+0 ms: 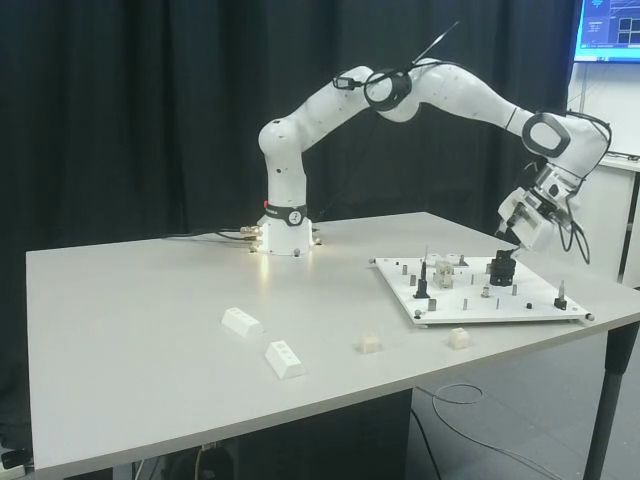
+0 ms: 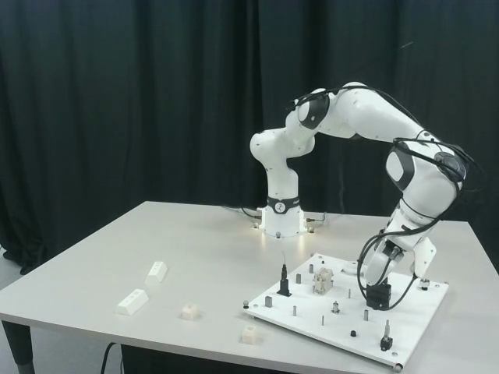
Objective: Remove D-SUB.
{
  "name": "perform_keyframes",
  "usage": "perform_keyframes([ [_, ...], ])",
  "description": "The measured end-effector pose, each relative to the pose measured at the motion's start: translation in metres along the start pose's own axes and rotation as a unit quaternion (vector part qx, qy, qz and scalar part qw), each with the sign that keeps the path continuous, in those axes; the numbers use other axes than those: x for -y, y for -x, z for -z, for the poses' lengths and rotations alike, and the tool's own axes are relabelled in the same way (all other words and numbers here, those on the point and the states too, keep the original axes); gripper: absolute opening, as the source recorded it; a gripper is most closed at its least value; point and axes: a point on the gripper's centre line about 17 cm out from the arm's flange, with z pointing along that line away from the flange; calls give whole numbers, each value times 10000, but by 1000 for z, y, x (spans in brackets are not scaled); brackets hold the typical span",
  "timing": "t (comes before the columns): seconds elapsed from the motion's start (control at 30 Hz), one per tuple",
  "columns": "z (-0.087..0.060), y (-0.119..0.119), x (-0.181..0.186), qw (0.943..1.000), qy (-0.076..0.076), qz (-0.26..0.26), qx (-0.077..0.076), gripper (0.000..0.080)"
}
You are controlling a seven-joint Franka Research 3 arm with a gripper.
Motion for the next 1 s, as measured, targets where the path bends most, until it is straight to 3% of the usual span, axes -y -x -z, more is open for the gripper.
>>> perform_keyframes([
  [0.33,-11,-4,8,9999,-19,2,-164,800],
  [0.6,-21,-5,14,9994,48,23,-342,800],
  [1.0,-25,-13,23,9968,236,87,-756,800],
])
